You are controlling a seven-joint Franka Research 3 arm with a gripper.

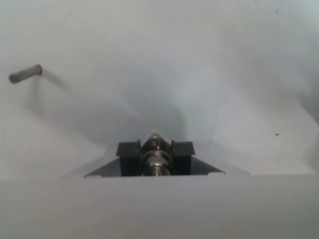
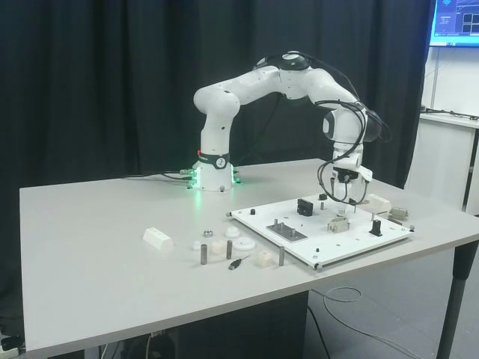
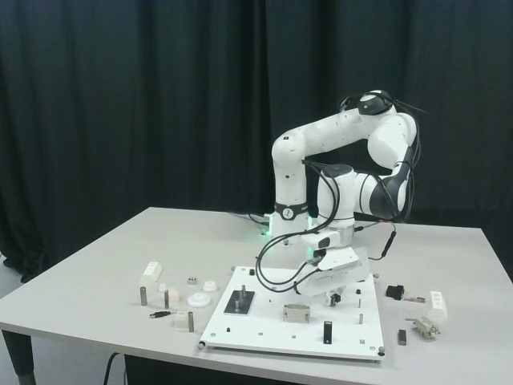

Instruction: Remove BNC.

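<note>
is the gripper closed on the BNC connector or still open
Shut on it. In the wrist view the gripper has its black pads pressed against both sides of the BNC connector.

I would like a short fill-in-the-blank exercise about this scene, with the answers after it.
1. The gripper is shut on the ____ connector.
2. The arm is bolted on a grey ____.
3. The board under the gripper is ____ in colour.
4. The curtain behind the table is ____.

Missing words: BNC; table; white; black
</note>
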